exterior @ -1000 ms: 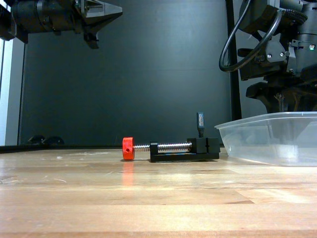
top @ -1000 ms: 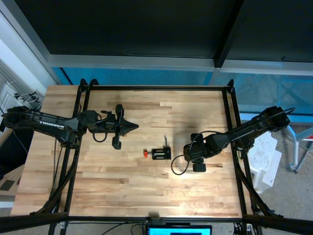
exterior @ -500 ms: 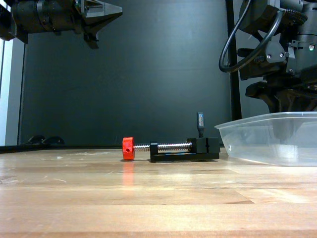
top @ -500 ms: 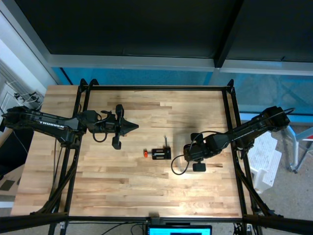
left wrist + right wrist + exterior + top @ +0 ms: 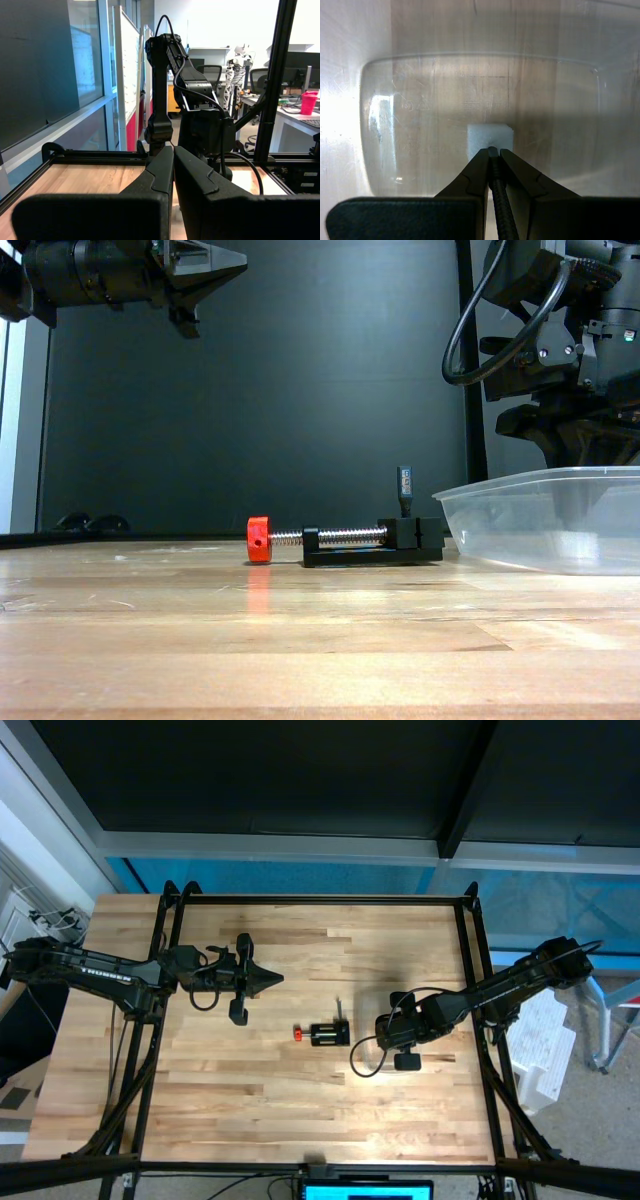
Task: Pick the usb-c connector and install on the hub
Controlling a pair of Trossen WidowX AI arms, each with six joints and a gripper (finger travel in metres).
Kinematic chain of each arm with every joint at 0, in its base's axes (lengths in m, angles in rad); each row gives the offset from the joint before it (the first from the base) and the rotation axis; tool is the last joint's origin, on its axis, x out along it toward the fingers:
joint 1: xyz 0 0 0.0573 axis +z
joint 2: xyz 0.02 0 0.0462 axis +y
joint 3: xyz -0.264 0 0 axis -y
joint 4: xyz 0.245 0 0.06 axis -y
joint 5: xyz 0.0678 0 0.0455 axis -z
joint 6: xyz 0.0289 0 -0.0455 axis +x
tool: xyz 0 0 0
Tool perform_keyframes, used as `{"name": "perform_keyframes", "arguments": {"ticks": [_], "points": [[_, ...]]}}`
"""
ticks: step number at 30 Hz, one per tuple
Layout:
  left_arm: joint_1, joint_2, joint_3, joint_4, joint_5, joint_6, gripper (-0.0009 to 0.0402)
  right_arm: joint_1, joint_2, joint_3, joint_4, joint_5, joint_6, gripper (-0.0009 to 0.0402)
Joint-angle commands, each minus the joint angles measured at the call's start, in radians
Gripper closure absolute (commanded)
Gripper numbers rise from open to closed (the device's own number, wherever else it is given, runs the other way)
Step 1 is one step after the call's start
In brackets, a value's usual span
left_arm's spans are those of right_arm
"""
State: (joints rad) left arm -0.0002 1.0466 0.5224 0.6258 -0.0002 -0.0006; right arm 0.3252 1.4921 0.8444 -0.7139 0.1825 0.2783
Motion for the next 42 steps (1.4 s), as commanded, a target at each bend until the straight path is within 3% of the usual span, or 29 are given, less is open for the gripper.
{"name": "perform_keyframes", "arguments": {"ticks": [1,11,24,37,42], "points": [[0.0,0.0,0.0,0.0,0.0,0.0,0.0393,0.0,-0.006,0.0,-0.003,0.0,0.001,0.0393],[0.0,0.0,0.0,0.0,0.0,0.0,0.0393,0.0,-0.055,0.063,-0.108,0.001,0.0,0.0393],[0.0,0.0,0.0,0.0,0.0,0.0,0.0393,0.0,-0.124,0.263,-0.359,0.001,-0.006,0.0393],[0.0,0.0,0.0,0.0,0.0,0.0,0.0393,-0.001,-0.121,0.277,-0.332,0.002,-0.03,0.0393],[0.0,0.0,0.0,0.0,0.0,0.0,0.0393,-0.016,-0.067,0.306,-0.301,0.001,-0.04,0.0393]]}}
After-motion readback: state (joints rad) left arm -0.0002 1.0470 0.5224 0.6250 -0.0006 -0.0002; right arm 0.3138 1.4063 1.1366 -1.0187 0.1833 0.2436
